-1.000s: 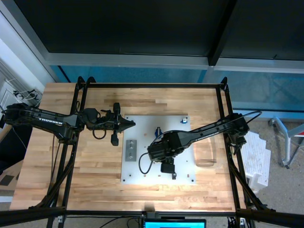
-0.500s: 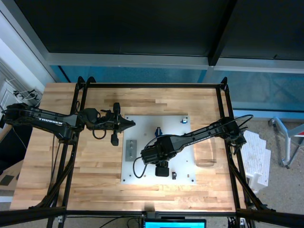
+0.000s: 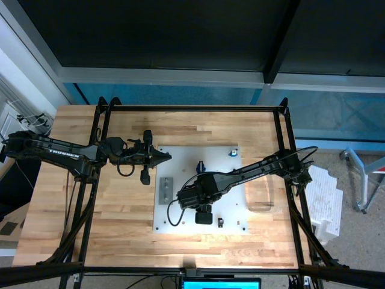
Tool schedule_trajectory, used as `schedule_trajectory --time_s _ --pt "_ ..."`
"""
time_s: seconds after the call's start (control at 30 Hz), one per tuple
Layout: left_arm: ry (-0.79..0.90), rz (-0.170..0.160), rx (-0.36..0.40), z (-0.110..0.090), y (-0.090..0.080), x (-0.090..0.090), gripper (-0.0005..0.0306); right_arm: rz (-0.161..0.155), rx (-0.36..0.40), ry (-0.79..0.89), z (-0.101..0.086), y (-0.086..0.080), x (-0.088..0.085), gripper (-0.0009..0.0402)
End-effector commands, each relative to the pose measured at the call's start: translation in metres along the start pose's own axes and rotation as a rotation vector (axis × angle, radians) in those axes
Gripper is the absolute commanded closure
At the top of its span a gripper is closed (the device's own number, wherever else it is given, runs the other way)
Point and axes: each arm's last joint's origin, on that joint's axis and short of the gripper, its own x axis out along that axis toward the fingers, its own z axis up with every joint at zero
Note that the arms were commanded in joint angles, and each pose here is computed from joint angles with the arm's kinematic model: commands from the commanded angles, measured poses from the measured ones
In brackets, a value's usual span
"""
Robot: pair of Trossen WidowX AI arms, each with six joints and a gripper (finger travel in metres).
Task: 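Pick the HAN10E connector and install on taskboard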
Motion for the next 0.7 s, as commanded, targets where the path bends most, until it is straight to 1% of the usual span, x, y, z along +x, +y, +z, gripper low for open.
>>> schedule_trajectory --time_s 0.03,0.37,0.7 --pt "0.0 0.0 0.0 0.0 0.0 0.0 0.03 -0.002 -0.004 0.004 0.001 0.001 0.005 0.0381" --pt "0.0 0.0 0.0 0.0 0.0 0.0 0.03 -0.003 -0.004 0.002 0.001 0.001 0.007 0.0381" --pt "0.0 0.0 0.0 0.0 0.0 0.0 0.03 -0.003 -0.007 0.004 -0.005 0.001 0.029 0.0381"
